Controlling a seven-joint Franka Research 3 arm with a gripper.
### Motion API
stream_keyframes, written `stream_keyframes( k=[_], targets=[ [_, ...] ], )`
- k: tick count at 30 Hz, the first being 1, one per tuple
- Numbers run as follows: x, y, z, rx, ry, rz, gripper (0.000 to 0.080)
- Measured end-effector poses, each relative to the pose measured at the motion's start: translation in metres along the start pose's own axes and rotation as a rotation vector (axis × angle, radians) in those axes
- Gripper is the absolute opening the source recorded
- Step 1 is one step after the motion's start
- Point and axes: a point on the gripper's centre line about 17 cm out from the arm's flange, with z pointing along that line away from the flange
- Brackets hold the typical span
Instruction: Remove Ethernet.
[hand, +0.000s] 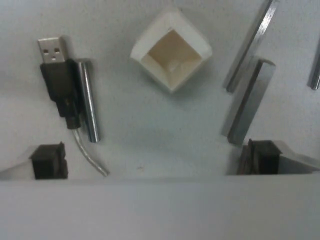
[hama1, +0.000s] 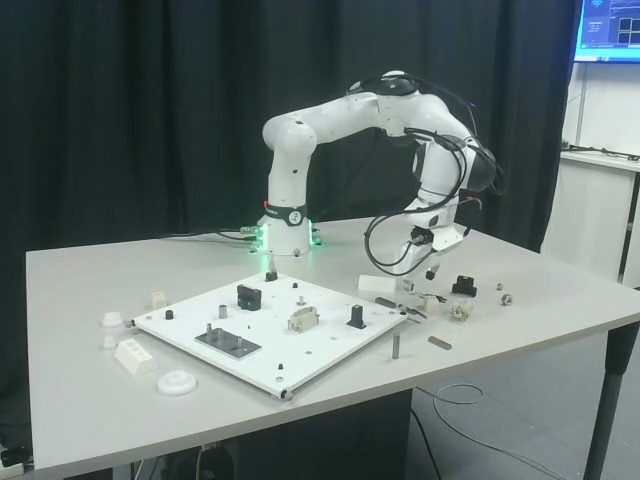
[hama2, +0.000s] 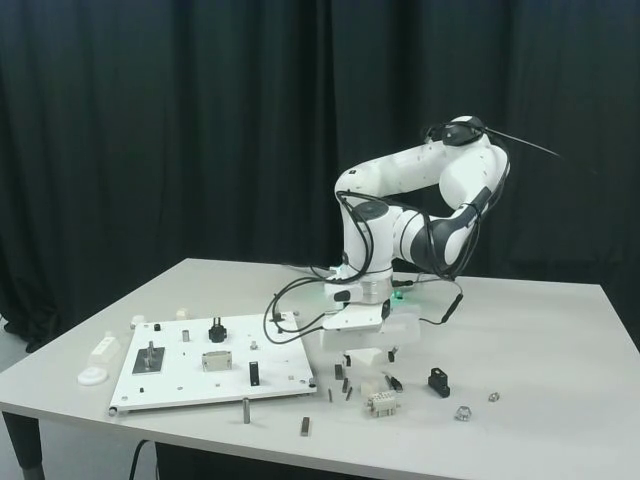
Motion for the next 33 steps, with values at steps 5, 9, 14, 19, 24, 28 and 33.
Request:
stream_keyframes(
  k=[5,9,14,19,24,28,33],
  targets=[
    [0.001,0.0,-0.003,0.0,0.004,0.001,0.0797],
    [0.002,0.001,-0.005,0.0,0.006,0.001,0.08],
    [0.002,0.002,-0.008,-0.002,0.009,0.001,0.08],
    [0.002,0.004,-0.011,-0.008,0.009,0.002,0.08],
    [0.001,0.008,-0.015,-0.015,0.011,0.037,0.08],
    [0.001,0.01,-0.018,-0.02,0.011,0.046,0.08],
    [0.0,0.012,-0.019,-0.026,0.008,0.043,0.08]
  ],
)
